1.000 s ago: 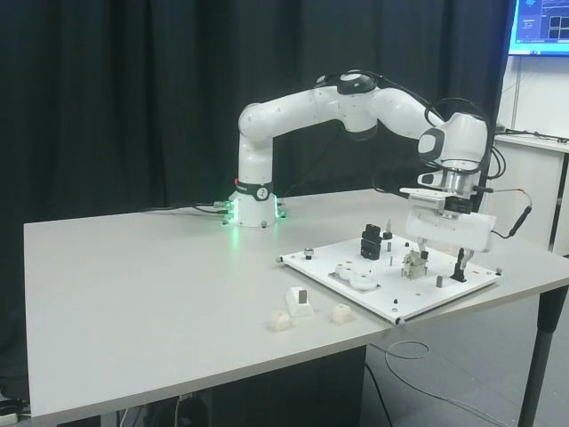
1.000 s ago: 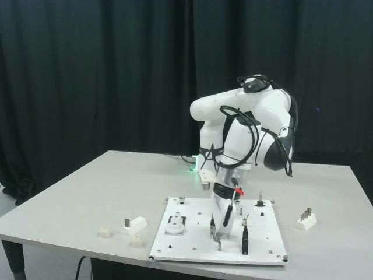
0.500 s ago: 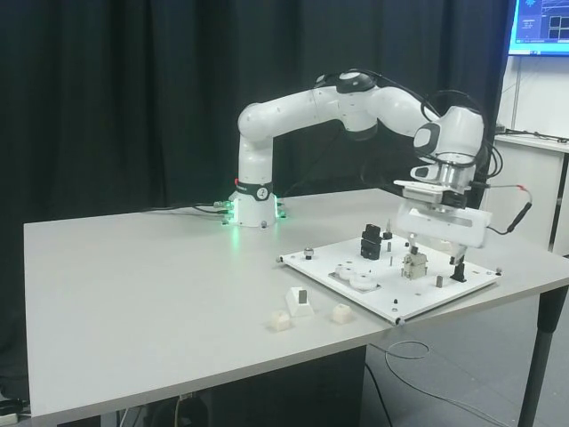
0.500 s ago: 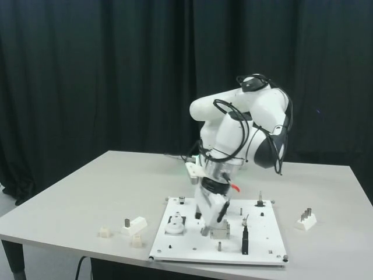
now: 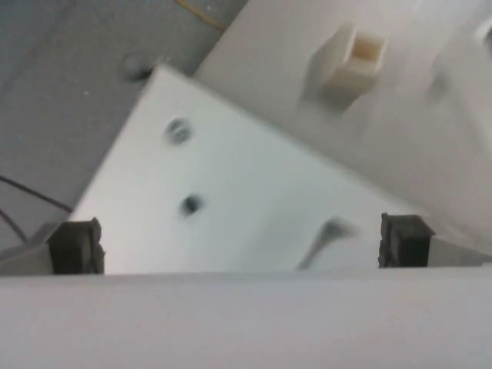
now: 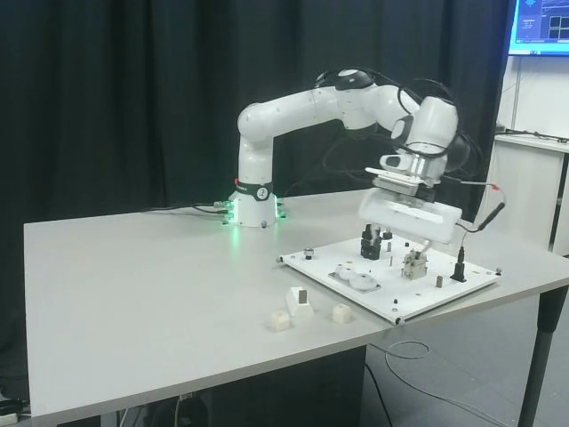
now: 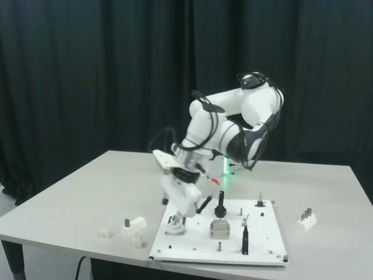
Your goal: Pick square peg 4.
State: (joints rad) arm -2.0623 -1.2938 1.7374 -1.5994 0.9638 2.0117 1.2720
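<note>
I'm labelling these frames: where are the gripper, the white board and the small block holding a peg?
gripper point(image 5: 238, 244): wrist view, midway between its fingertips.
white board point(image 6: 418, 294): first room view, bare near edge.
small block holding a peg point(image 7: 137, 224): second room view, its side face.

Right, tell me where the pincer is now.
In the second room view the pincer hangs open and empty over the white board, at the end nearest the small white blocks on the grey table.

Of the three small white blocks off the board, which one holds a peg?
The larger block, farthest from the table edge, with a dark peg upright in it; the other two hold none.
</note>
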